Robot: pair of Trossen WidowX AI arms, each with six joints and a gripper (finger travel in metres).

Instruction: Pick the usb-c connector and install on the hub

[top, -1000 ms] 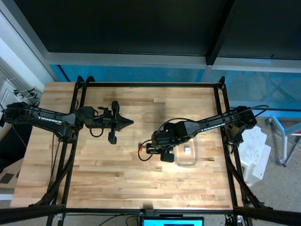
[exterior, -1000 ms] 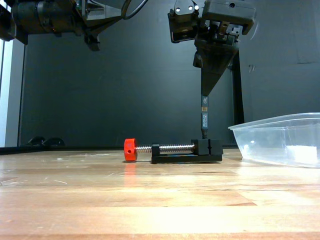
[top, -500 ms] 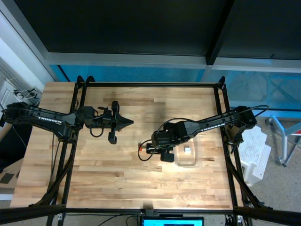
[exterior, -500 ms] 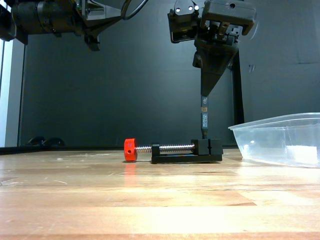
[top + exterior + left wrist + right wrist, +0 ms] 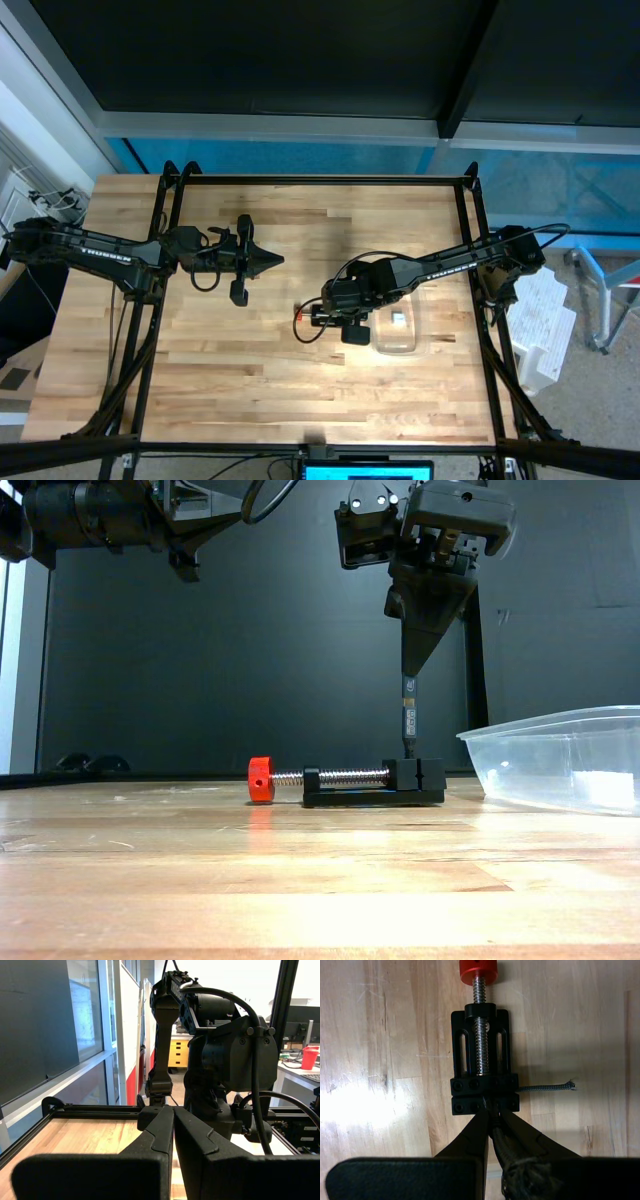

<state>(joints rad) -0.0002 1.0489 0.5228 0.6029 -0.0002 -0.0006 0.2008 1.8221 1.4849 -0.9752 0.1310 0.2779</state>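
Note:
The hub (image 5: 372, 781) is a black block with a red knob (image 5: 260, 779), lying on the wooden table beside the tray. In the right wrist view the hub (image 5: 480, 1080) has a thin grey stem (image 5: 545, 1088) sticking out sideways. My right gripper (image 5: 408, 678) hangs straight above the hub's block end, shut on the usb-c connector (image 5: 408, 722). The connector stands upright with its lower tip at the hub's top. In the high view the right gripper (image 5: 335, 311) covers most of the hub (image 5: 316, 318). My left gripper (image 5: 272, 260) hovers shut and empty, well away to the left.
A clear plastic tray (image 5: 560, 742) stands just right of the hub and holds a small pale square piece (image 5: 605, 788). The black frame rails (image 5: 320, 180) border the table. The left arm (image 5: 110, 515) stays high above the table's left side.

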